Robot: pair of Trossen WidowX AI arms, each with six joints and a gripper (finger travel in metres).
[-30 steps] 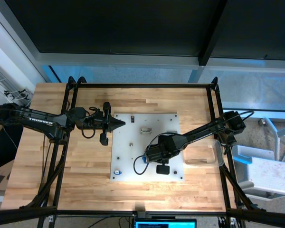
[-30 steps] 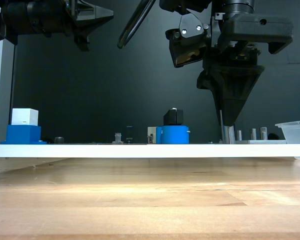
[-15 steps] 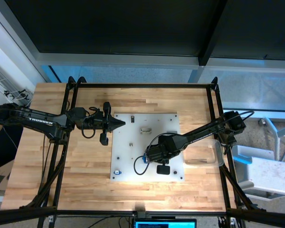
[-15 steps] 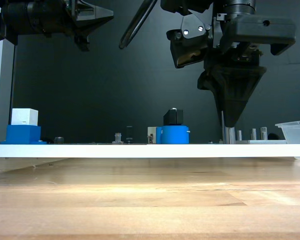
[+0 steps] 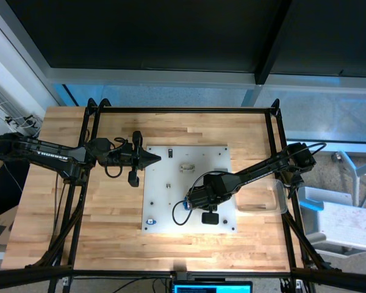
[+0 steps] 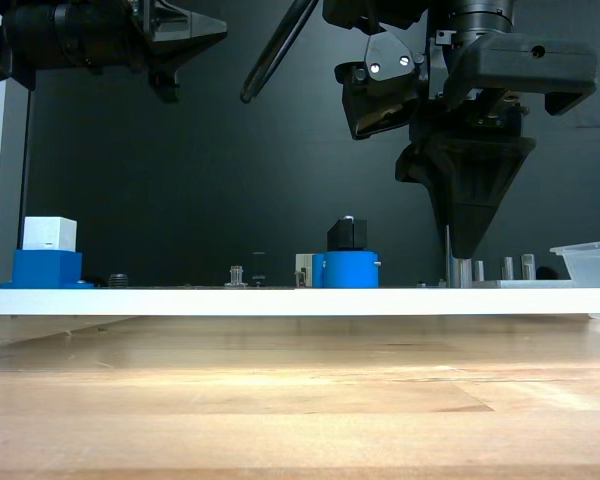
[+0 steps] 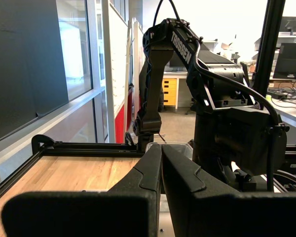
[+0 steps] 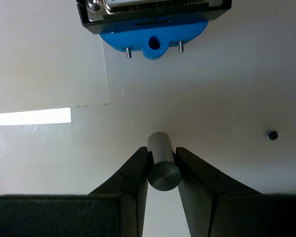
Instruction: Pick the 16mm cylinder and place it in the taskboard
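Right tool [image 8: 161, 157]: you have it clamped on the 16mm cylinder [image 8: 163, 168], held upright, low over the taskboard [image 8: 237, 89]
Left tool [image 7: 161, 163]: pressed closed, empty, parked high beside the taskboard's left edge
Risk: descend misaligned and the cylinder likely strikes the taskboard face, tilting or slipping in your grip

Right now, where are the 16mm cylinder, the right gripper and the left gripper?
16mm cylinder [image 8: 162, 162]: right wrist view, its round side.
right gripper [image 6: 467, 245]: low view, fingertips, holding the cylinder over the taskboard [image 6: 180, 301].
left gripper [image 7: 161, 148]: left wrist view, shut fingertips, raised by the taskboard's left edge.
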